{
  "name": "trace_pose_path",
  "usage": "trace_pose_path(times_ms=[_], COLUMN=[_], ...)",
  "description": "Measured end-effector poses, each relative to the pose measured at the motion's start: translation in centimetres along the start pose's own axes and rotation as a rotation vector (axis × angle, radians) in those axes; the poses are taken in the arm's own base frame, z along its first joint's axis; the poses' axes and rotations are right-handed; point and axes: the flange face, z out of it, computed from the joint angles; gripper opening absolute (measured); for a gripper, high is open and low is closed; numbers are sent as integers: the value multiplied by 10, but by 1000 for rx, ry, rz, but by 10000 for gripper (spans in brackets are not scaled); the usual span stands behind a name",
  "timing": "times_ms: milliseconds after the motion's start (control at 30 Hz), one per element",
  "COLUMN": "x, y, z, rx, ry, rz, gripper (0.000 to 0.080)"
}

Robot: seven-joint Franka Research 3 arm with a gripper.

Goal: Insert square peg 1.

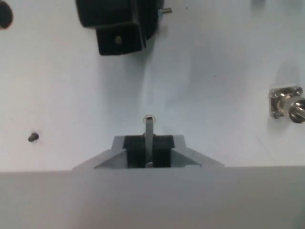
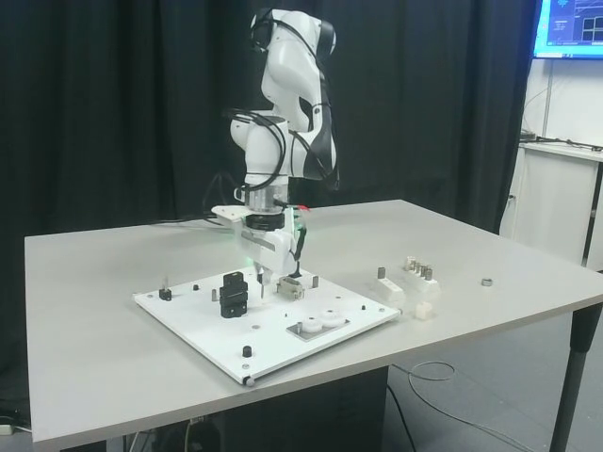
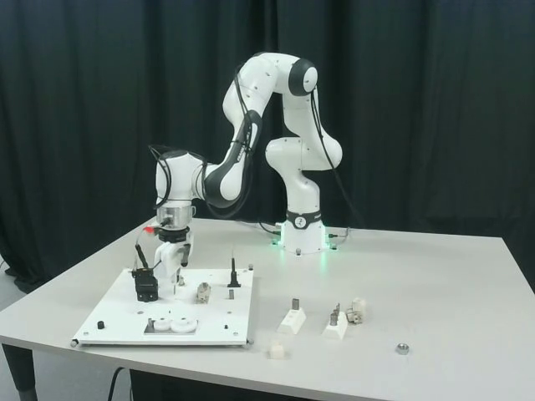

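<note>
Item 1, gripper [image 1: 149,160]: in my wrist view the two black fingers [image 1: 135,151] are clamped on square peg 1 [image 1: 149,138], a thin grey bar standing upright between them. Its lower tip meets a small square hole [image 1: 149,119] in the white board [image 1: 214,57] directly beneath; how deep it sits I cannot tell. Neither room view resolves the peg.

Item 2, black fixture [image 1: 116,24]: on the board just beyond the gripper, well apart from the peg. The first room view shows it [image 2: 233,292] beside the fingers.

Item 3, metal connector [image 1: 286,102]: off to one side, clear of the fingers.

Item 4, writing: none I can read.

Item 5, grey table [image 3: 435,276]: bare surface wide around the board; white holders [image 3: 291,319] stand well away.
</note>
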Motion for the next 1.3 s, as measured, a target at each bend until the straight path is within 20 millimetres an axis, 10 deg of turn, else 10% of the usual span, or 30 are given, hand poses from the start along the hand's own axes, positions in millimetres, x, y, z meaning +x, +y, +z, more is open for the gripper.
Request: trace_pose_path(times_ms=[1300], x=[0], y=[-4], z=[11], rx=[-27], ry=[-12], rz=[-22], gripper=[28])
